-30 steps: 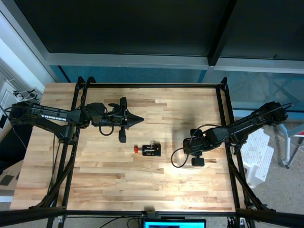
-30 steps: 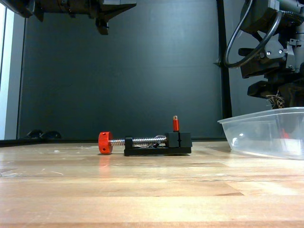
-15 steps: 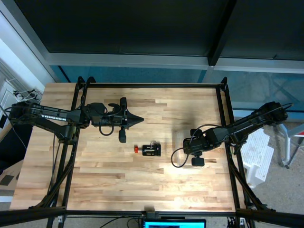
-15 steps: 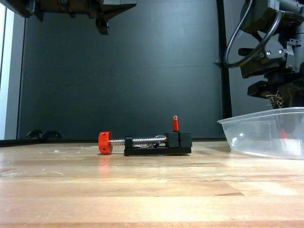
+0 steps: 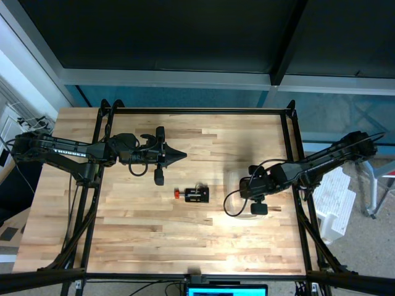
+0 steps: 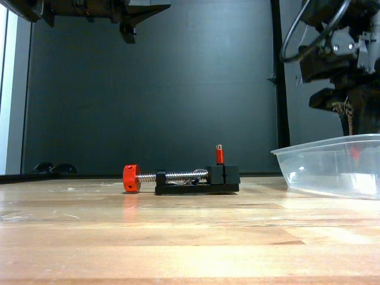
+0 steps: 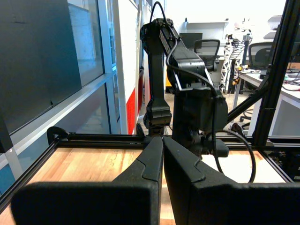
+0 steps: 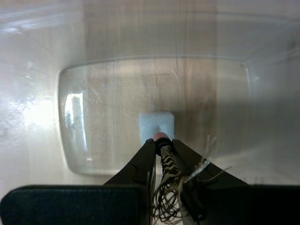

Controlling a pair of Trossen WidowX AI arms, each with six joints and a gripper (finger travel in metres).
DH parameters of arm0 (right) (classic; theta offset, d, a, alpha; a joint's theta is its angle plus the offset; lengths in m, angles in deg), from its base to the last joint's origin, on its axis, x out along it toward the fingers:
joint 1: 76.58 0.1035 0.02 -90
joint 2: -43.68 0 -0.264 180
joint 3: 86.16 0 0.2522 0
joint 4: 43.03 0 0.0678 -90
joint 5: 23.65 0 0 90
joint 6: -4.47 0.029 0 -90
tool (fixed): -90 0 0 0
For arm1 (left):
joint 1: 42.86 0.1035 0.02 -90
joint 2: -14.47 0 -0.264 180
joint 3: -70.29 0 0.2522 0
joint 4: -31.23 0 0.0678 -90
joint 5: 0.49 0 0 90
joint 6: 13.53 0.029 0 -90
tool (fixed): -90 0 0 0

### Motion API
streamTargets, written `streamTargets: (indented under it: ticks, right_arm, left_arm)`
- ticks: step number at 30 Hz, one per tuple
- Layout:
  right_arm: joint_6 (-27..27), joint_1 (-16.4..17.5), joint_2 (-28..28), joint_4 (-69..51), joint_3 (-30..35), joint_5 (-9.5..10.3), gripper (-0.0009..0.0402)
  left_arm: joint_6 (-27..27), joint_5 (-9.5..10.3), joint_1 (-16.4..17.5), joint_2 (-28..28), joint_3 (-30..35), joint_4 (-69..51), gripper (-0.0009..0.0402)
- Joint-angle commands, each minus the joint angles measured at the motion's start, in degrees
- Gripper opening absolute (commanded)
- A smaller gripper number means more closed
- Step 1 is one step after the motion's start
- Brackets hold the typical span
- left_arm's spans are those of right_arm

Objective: Pick the rca connector and install on the hub

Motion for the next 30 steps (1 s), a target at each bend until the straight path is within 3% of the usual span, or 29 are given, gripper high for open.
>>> streamTargets:
  ticks: [1,12,30]
  right_arm:
    - [-1.03,0.00,-1.01,-3.37,2.60,0.02,0.0000]
    - [-1.14,0.00,-2.89,-12.33,10.49,-0.17,0.0000]
    - [-1.14,-0.02,-2.86,-12.79,10.67,0.22,0.0000]
  left_arm:
    - [0.00,-0.02,0.00,0.00,0.02,0.02,0.0000]
    - [0.00,-0.02,0.02,0.00,0.02,0.02,0.0000]
    - [0.00,0.00,0.02,0.00,0.02,0.02,0.0000]
